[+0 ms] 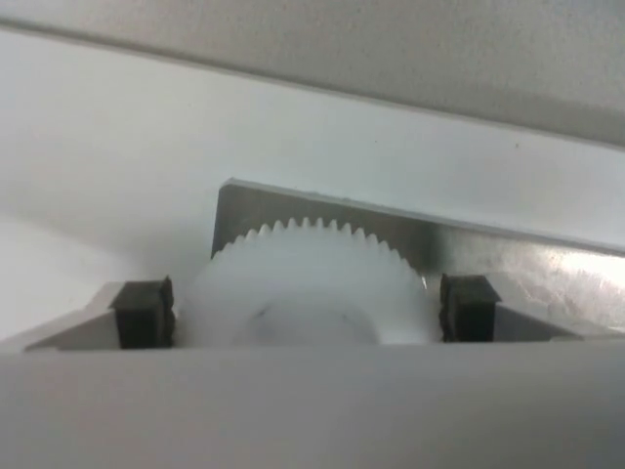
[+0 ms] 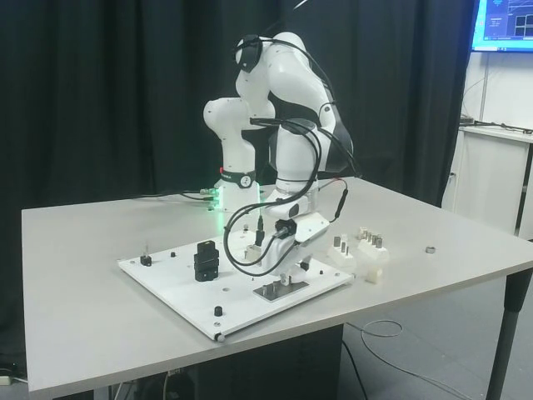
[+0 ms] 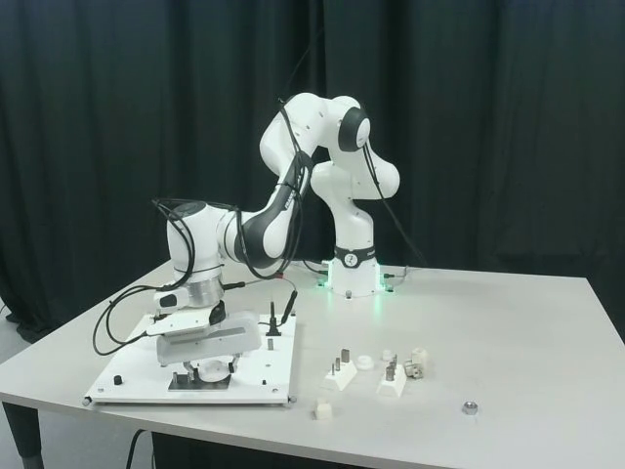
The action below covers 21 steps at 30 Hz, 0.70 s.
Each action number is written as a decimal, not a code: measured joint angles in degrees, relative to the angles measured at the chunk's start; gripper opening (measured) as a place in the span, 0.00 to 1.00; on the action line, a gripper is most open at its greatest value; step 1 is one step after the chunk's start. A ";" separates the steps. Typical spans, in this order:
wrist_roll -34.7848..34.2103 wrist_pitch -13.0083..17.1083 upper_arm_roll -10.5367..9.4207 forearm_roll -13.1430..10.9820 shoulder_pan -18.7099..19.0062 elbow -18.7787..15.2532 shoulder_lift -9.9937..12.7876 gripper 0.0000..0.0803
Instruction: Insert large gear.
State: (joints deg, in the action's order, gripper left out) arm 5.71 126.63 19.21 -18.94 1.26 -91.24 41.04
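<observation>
In the wrist view, the large white gear with fine teeth sits between my gripper's two black pads, which are shut on its sides. Under it lies a grey metal plate on the white board. In the first room view the gripper is low over the metal plate near the board's front edge. The second room view shows the gear just above the plate. Whether the gear touches the plate is hidden.
A black block and small black pegs stand on the board beside the arm. White holders with metal pins sit on the grey table past the board, and a small nut lies further off. Cables hang from the wrist.
</observation>
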 joint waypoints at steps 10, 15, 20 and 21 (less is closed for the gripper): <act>0.01 0.12 0.01 -0.15 0.00 -0.02 0.09 0.74; 0.04 0.19 0.03 -0.15 0.00 -0.02 0.11 0.74; 0.53 0.19 0.06 -0.12 0.01 -0.02 0.11 0.74; 0.65 0.19 0.06 -0.11 0.01 -0.02 0.11 0.74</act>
State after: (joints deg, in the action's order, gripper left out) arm 6.36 126.82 19.27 -19.05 1.27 -91.27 41.15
